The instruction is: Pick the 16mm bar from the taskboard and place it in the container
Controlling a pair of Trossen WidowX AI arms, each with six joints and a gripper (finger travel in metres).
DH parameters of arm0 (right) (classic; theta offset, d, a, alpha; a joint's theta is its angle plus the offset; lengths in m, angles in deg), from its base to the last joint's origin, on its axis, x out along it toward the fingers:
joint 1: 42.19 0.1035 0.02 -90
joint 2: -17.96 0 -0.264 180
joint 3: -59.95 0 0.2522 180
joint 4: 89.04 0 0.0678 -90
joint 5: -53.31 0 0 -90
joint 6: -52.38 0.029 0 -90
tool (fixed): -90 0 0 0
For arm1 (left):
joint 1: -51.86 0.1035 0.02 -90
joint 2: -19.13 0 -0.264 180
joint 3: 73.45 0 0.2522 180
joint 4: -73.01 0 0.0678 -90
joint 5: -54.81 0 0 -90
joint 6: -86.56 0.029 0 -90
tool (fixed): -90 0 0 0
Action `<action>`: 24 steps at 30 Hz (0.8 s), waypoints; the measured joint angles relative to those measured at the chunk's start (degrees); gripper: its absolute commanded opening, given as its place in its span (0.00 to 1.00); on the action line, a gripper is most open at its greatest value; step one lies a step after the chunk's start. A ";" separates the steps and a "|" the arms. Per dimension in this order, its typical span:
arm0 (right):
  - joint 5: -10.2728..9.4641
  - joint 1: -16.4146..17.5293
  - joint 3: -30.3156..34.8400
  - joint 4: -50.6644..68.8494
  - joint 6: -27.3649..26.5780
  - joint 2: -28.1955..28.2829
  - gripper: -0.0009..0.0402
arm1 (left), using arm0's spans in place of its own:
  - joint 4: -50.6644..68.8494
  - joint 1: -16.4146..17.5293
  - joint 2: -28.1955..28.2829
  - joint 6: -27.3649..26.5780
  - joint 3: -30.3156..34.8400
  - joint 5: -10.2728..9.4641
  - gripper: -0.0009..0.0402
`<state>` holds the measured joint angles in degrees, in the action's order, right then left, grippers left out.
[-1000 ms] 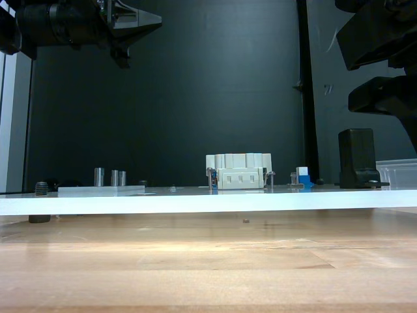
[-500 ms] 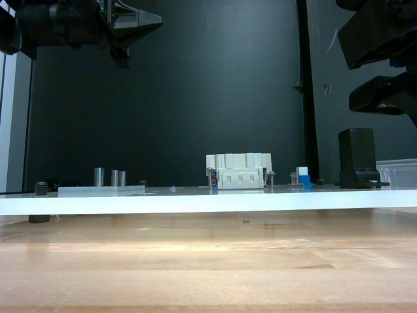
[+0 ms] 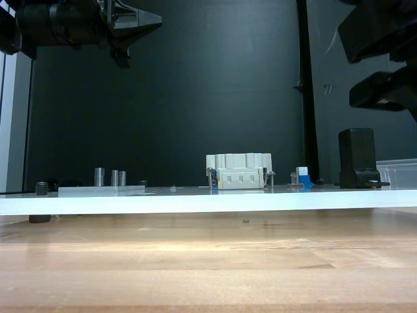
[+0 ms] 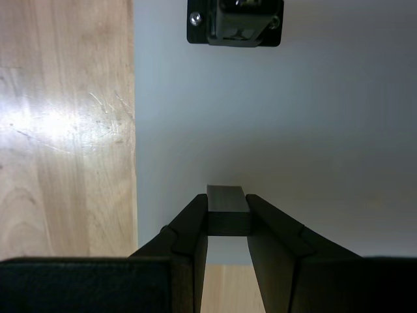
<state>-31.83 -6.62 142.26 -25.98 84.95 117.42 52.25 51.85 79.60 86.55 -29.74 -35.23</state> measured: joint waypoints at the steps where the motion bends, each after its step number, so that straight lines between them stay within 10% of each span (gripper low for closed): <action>1: 0.02 0.00 0.00 0.17 0.00 -0.31 0.05 | 0.00 0.00 0.00 -0.02 -0.02 0.00 0.02; 24: 0.79 -0.20 6.03 11.89 -0.55 -6.93 0.05 | -0.02 0.00 0.00 0.00 0.00 -0.02 0.02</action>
<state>-31.04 -6.82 148.30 -14.09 84.41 110.49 52.22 51.85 79.60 86.55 -29.74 -35.25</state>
